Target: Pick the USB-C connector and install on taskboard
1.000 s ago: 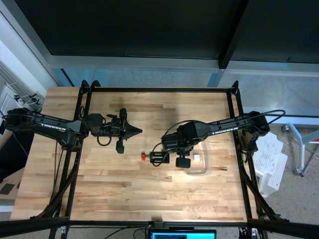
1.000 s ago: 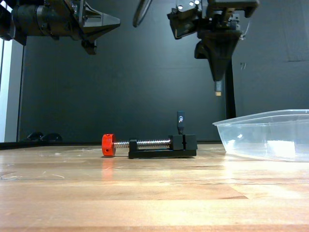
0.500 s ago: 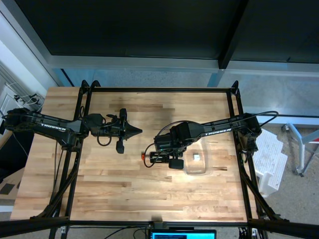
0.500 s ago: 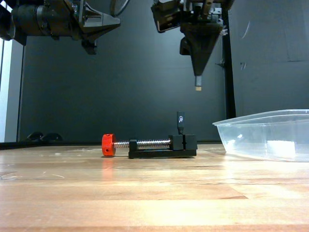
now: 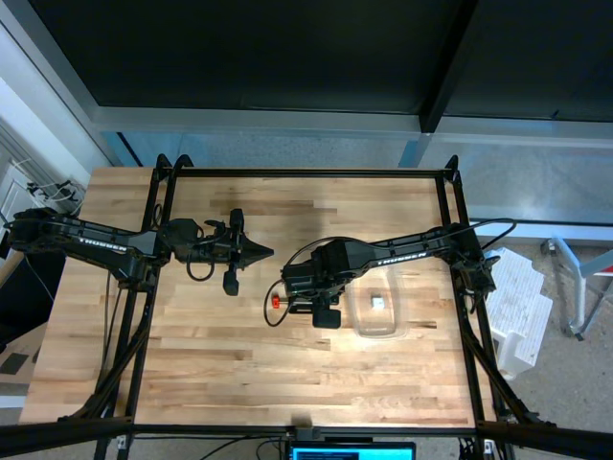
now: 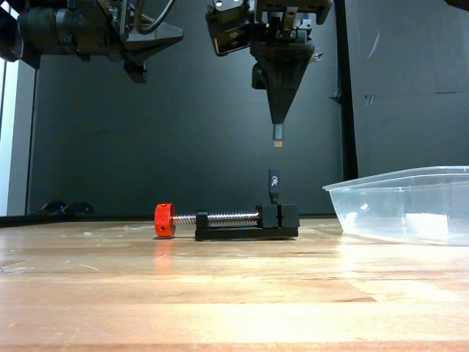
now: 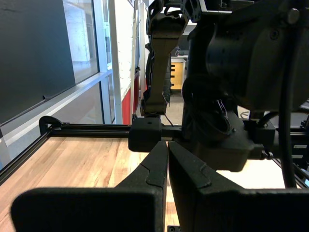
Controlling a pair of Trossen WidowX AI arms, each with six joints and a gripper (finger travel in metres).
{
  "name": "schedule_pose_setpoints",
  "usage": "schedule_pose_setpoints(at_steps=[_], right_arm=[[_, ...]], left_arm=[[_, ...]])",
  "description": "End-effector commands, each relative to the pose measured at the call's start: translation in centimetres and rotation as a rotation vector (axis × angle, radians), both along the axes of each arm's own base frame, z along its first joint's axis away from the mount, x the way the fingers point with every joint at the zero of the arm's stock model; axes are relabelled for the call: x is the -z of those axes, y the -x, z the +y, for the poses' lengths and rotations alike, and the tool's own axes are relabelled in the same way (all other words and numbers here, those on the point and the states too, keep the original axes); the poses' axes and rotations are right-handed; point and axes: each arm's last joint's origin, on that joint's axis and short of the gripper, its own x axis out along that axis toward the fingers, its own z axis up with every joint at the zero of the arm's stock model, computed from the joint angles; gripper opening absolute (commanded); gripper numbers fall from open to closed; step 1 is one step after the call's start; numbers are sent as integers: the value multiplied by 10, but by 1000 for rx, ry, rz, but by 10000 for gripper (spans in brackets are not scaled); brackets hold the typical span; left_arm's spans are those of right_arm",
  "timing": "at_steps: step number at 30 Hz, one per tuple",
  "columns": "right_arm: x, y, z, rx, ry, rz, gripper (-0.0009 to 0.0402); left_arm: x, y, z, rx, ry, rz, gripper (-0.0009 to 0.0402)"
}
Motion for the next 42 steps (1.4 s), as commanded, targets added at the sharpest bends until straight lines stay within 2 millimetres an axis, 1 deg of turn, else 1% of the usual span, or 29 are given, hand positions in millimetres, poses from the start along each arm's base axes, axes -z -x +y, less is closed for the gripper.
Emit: schedule_pose_setpoints(at_steps=[1, 3, 14, 42], right_arm=[[2, -4, -1, 1, 1, 6, 0], [7, -6, -2, 3, 2, 16, 0], [17, -12, -2, 23, 3, 29, 0], [23, -11, -3, 35, 5, 44, 0]], left_arm=[[0, 0, 0, 0, 0, 0, 0], [0, 0, 0, 0, 0, 0, 0], [0, 0, 0, 0, 0, 0, 0], [0, 0, 0, 0, 0, 0, 0]])
